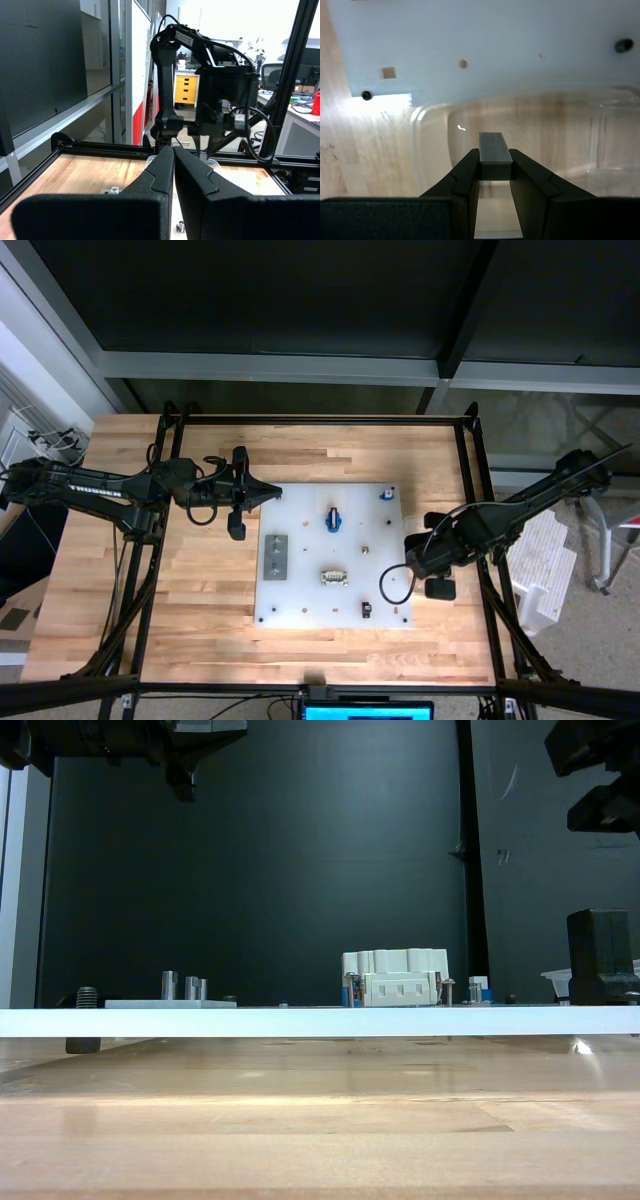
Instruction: Pick the 16mm bar and install on taskboard
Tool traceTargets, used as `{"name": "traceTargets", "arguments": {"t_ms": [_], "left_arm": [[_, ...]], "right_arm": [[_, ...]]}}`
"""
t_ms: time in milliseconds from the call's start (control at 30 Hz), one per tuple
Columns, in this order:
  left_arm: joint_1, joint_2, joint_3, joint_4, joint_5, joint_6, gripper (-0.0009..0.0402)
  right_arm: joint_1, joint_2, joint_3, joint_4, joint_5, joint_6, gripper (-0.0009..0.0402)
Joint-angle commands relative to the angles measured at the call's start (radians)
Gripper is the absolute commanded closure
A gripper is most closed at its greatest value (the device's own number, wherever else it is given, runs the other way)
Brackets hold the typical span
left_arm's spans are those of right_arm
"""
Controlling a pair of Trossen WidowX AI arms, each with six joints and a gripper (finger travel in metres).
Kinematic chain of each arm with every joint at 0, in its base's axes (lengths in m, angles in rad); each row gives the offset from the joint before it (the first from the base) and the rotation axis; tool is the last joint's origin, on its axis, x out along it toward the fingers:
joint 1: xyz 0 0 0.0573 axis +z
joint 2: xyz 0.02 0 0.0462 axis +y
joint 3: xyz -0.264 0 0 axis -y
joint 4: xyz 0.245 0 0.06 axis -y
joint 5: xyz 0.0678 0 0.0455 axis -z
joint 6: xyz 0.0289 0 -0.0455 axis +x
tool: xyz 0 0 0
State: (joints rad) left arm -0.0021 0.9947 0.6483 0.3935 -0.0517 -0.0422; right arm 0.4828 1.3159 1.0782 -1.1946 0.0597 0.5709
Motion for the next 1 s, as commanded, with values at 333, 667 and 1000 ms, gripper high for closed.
{"name": "traceTargets", "arguments": {"t_ms": [333, 667, 1000], "left_arm": [[0.0, 0.0, 0.0, 0.0, 0.0, 0.0, 0.0393], [0.0, 0.0, 0.0, 0.0, 0.0, 0.0, 0.0393], [0.0, 0.0, 0.0, 0.0, 0.0, 0.0, 0.0393]], "right_arm": [[0.052, 0.14, 0.132, 0.005, 0.001, 0.0, 0.0393], [0.082, 0.232, 0.204, 0.022, 0.0, -0.002, 0.0393], [0.101, 0.323, 0.292, 0.029, 0.001, -0.002, 0.0393]]}}
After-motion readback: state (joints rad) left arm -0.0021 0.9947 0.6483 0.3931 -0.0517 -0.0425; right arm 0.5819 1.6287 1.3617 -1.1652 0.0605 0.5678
